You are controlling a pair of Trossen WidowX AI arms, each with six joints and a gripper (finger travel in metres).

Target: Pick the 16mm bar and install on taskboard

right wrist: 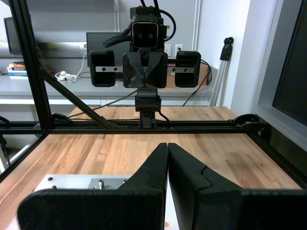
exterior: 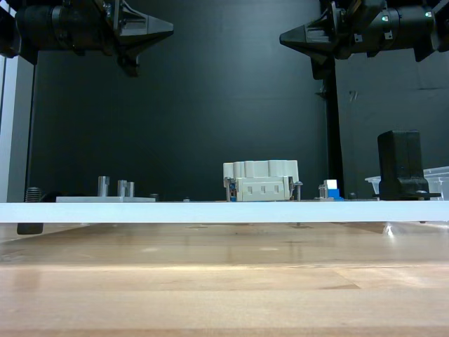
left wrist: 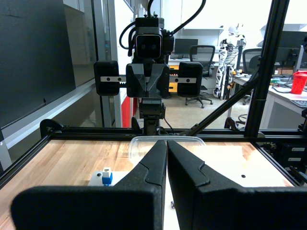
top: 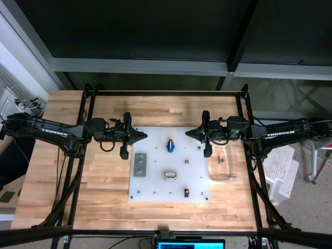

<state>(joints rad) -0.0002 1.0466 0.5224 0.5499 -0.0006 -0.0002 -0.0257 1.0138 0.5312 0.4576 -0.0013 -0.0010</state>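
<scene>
The left tool (top: 143, 136) hangs above the far left part of the taskboard (top: 155, 184), and the right tool (top: 189, 133) hangs above its far right part. Their tips face each other, each with its fingers pressed together and gripping nothing. The 16mm bar (top: 220, 160) lies in the clear tray (top: 229, 179) on the table (top: 62, 171), just beside the taskboard's right edge and apart from both tools.

TROSSEN — white lettering on left arm (top: 52, 132) and right arm (top: 282, 131).

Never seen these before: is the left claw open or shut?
Shut: left gripper, above the taskboard's left side, shows no gap. Right gripper, above its right side, likewise.
</scene>
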